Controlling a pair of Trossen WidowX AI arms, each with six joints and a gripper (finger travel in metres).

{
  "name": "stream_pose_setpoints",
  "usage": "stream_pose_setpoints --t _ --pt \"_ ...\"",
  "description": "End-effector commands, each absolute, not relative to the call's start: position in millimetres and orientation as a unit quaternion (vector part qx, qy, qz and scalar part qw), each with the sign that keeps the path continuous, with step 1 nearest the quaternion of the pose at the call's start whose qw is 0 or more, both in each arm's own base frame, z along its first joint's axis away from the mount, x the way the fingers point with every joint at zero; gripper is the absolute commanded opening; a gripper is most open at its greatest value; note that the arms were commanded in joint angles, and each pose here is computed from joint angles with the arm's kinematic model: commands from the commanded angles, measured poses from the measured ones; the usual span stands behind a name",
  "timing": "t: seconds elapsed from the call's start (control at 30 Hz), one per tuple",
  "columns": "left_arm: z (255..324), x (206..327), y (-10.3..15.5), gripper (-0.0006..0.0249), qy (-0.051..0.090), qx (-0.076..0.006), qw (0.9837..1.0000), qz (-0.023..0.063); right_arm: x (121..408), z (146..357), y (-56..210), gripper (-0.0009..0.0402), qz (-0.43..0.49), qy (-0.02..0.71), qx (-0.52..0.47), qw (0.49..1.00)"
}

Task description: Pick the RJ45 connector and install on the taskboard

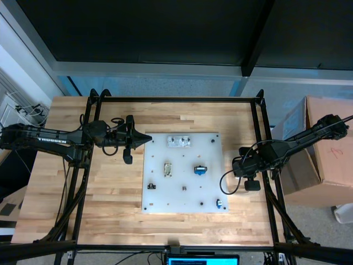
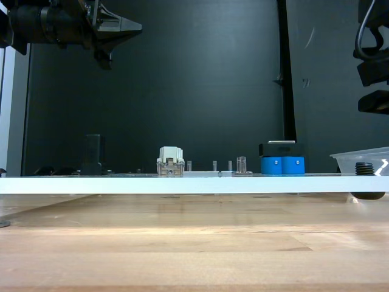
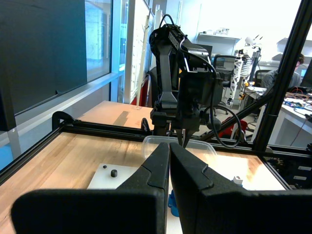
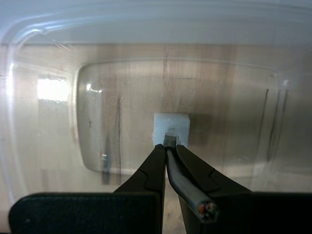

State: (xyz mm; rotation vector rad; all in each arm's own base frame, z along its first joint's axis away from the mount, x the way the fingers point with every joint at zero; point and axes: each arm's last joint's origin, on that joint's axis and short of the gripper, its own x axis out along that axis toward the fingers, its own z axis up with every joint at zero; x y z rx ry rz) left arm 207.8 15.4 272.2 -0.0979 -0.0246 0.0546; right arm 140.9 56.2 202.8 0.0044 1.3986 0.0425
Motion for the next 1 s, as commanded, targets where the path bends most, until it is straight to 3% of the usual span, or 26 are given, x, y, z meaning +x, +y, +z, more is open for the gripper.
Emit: stream_pose_setpoints --t 0.03,0.33,0.8,1.0 --pt "272.2 207.9 15.5 0.0000 -0.012 -0.0487 0.9984 0.0275 142.1 210.7 56.7 0.0000 0.021 0.642 0.003 0.767" --pt "272.2 207.9 15.4 0.0000 -0.012 -0.0487 0.9984 0.0273 147.7 240.3 61.0 0.0000 0.029 0.625 0.014 0.780" --pt "272.2 207.9 15.5 0.0000 -0.012 -0.0487 0.9984 0.0275 176.6 260.2 88.1 0.0000 0.031 0.624 0.026 0.780" --pt "272.2 207.9 15.5 0.0000 -0.012 -0.0487 0.9984 0.0275 191.4 259.4 102.9 0.0000 0.032 0.633 0.013 0.774"
